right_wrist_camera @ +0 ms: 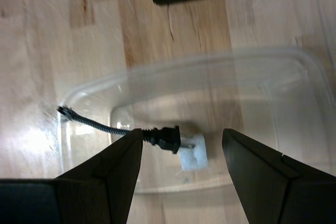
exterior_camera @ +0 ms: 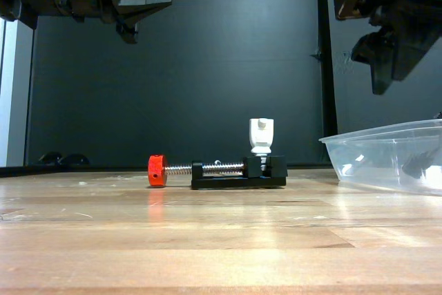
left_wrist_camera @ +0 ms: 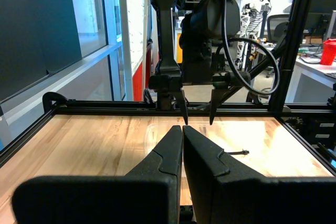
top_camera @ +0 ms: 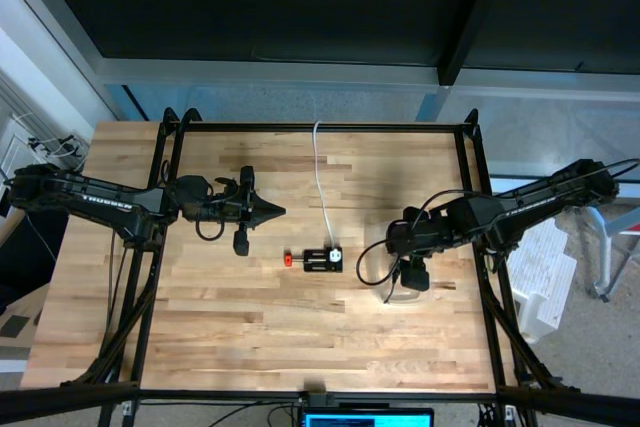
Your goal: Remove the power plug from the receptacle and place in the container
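Right gripper [right_wrist_camera: 182, 131] above container [right_wrist_camera: 210, 59], plug [right_wrist_camera: 167, 138] flat lengthwise; left gripper [left_wrist_camera: 182, 128] aloft.

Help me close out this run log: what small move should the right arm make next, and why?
Probably lift the right gripper straight up, clear of the container. The power plug lies inside it beside a small white block, the open gripper hangs above without touching, and the receptacle stands empty in its clamp. The left gripper is shut, high at the left.
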You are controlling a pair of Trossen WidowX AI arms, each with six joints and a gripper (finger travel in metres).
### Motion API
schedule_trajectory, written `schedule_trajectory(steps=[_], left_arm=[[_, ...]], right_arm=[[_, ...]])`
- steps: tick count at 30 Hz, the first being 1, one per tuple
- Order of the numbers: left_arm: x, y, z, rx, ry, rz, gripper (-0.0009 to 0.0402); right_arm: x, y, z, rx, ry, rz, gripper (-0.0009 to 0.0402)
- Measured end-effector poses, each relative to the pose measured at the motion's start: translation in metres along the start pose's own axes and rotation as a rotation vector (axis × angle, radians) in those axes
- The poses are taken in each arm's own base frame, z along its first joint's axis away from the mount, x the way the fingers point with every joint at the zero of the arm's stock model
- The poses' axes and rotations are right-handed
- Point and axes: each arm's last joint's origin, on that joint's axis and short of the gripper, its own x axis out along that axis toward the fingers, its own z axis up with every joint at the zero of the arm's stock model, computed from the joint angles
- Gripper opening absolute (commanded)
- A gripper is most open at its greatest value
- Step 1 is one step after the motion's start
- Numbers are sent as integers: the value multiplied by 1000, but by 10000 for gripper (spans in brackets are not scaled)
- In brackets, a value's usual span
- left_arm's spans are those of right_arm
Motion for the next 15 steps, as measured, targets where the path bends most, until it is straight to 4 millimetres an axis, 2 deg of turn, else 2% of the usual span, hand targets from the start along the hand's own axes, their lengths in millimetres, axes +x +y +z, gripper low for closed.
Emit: schedule_trajectory(steps=[3, 6, 15], left_arm=[[0, 0, 0, 0, 1, 0, 0], [0, 0, 0, 0, 0, 0, 0], [0, 0, 0, 0, 0, 0, 0]], right_arm=[[-4, -2, 3, -24, -25, -5, 189], [-7, -3, 5, -47, -62, -57, 154], [-25, -11, 11, -139, -199, -45, -6]])
